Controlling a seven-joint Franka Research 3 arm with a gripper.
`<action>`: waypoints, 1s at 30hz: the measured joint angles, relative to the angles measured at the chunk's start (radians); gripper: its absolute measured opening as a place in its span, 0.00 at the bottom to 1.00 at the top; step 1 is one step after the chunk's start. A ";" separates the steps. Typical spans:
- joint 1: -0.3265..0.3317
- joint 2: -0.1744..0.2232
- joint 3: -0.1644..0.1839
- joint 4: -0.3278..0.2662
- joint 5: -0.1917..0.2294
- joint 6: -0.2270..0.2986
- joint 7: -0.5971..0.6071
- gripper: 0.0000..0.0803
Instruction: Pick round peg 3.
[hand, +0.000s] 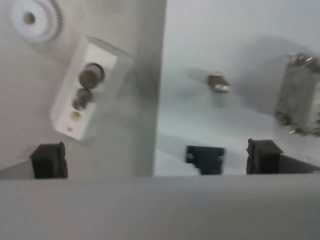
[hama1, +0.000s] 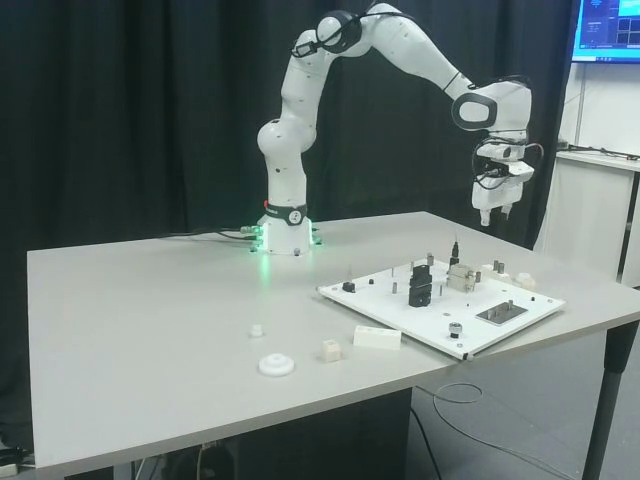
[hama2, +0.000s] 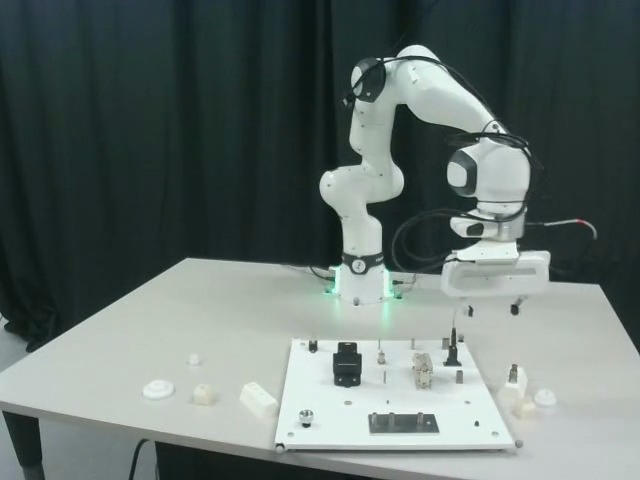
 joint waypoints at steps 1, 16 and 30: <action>0.004 0.004 0.000 0.002 0.000 0.002 0.019 1.00; 0.038 0.072 0.000 0.011 0.013 0.060 0.260 1.00; 0.056 0.155 0.000 0.011 0.039 0.145 0.314 1.00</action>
